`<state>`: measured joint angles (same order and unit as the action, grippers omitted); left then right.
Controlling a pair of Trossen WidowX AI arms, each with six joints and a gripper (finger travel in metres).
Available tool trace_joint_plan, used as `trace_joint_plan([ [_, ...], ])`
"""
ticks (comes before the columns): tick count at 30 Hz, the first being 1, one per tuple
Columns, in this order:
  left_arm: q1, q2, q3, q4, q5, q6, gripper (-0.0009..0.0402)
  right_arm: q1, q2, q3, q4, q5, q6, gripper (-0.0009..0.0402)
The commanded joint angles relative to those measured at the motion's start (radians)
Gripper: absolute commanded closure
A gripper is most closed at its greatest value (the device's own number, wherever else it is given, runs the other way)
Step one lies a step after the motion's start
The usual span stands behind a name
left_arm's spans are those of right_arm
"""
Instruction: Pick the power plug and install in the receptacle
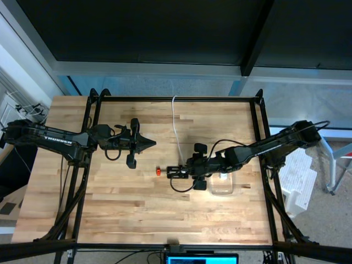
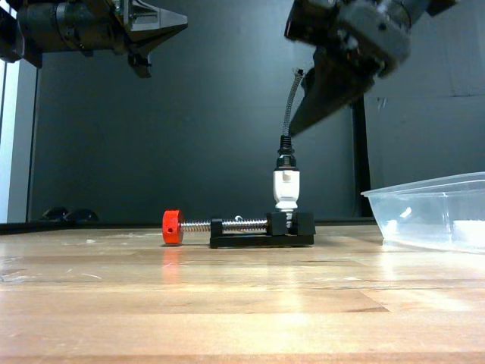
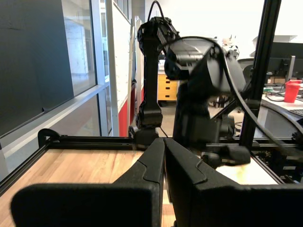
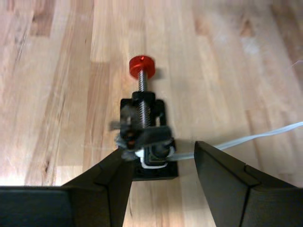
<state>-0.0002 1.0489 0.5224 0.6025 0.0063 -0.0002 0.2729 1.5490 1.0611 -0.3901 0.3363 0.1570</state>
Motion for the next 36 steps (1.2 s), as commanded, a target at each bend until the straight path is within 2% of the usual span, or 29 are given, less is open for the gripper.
trace_joint_plan([
  [1, 0.000, 0.000, 0.000, 0.000, 0.000, 0.000, 0.0393, 0.000, -0.036, 0.016, -0.045, 0.008, -0.001, 0.0204],
  [15, 0.000, 0.000, 0.000, 0.000, 0.000, 0.000, 0.0393, -0.003, -0.093, 0.010, -0.089, 0.001, 0.019, 0.0201],
  [20, 0.000, 0.000, 0.000, 0.000, 0.000, 0.000, 0.0393, -0.032, -0.217, -0.031, -0.087, 0.001, 0.008, 0.0206],
  [23, 0.000, 0.000, 0.000, 0.000, 0.000, 0.000, 0.0393, -0.054, -0.294, -0.059, -0.082, 0.000, -0.034, 0.0229],
  [25, 0.000, 0.000, 0.000, 0.000, 0.000, 0.000, 0.0393, -0.076, -0.342, -0.084, -0.056, -0.027, -0.046, 0.0253],
  [28, 0.000, 0.000, 0.000, 0.000, 0.000, 0.000, 0.0393, -0.122, -0.399, -0.115, -0.002, -0.115, -0.061, 0.0297],
  [29, 0.000, 0.000, 0.000, 0.000, 0.000, 0.000, 0.0393, -0.134, -0.414, -0.127, 0.021, -0.132, -0.066, 0.0312],
  [31, 0.000, 0.000, 0.000, 0.000, 0.000, 0.000, 0.0393, -0.154, -0.446, -0.158, 0.079, -0.151, -0.086, 0.0343],
  [34, 0.000, 0.000, 0.000, 0.000, 0.000, 0.000, 0.0393, -0.182, -0.494, -0.203, 0.166, -0.158, -0.096, 0.0385],
  [36, 0.000, 0.000, 0.000, 0.000, 0.000, 0.000, 0.0393, -0.201, -0.526, -0.236, 0.225, -0.187, -0.112, 0.0394],
])
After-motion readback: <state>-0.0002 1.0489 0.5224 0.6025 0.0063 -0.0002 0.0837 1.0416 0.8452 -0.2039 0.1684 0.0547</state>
